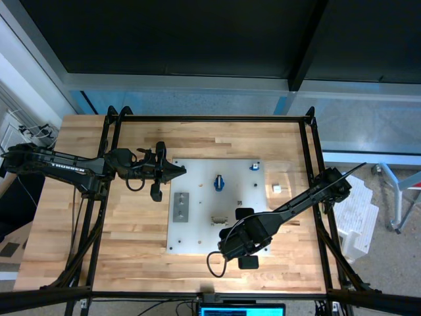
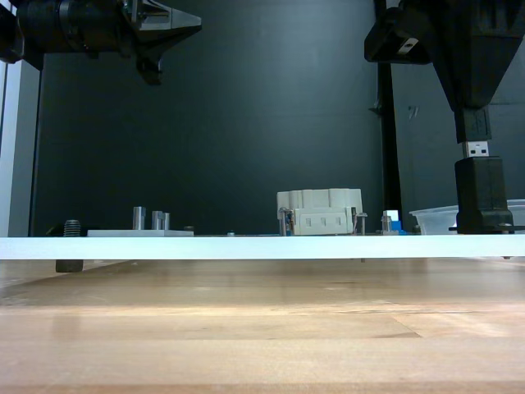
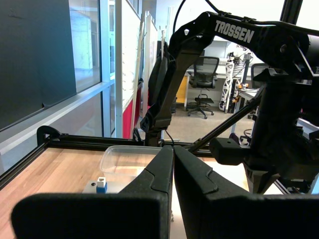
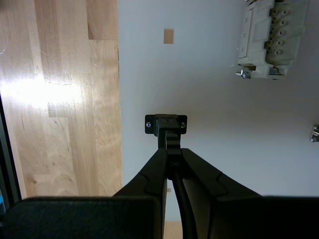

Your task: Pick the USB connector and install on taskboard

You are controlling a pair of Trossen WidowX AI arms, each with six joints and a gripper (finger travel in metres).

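Right end effector [image 4: 170, 152]: fingers pressed in on the USB connector [image 4: 171, 139], pinching its black body from both sides. The cable [image 4: 179, 199] runs back between the fingers.

The connector hangs plug-down directly over a black socket block [image 4: 166, 123] that is screwed to the taskboard [image 4: 224, 109]. In the low view the right end effector [image 2: 472, 103] points straight down. The connector's [image 2: 475, 139] silver shell is exposed between its body and the block [image 2: 484, 197]. The shell's tip meets the top of the block; whether it has entered cannot be told.

In the high view the right end effector [image 1: 235, 245] stands over the near right part of the taskboard [image 1: 197, 197]. It hides the block, and the cable [image 1: 214, 263] loops out past the board's near edge.

Edges and room:
- The block sits near the board's near edge, with bare desk [image 4: 65, 99] just beyond.
- The multi-pin socket [image 4: 266, 40] is apart from the block, with flat white board between them.
- The grey metal block [image 1: 180, 205] and the blue part [image 1: 219, 182] are well apart from the working point.

Left end effector [image 1: 174, 170]: fingers [image 3: 159, 169] pressed together, holding nothing. It hangs high [image 2: 184, 20] over the board's far left edge, well apart from the right arm.
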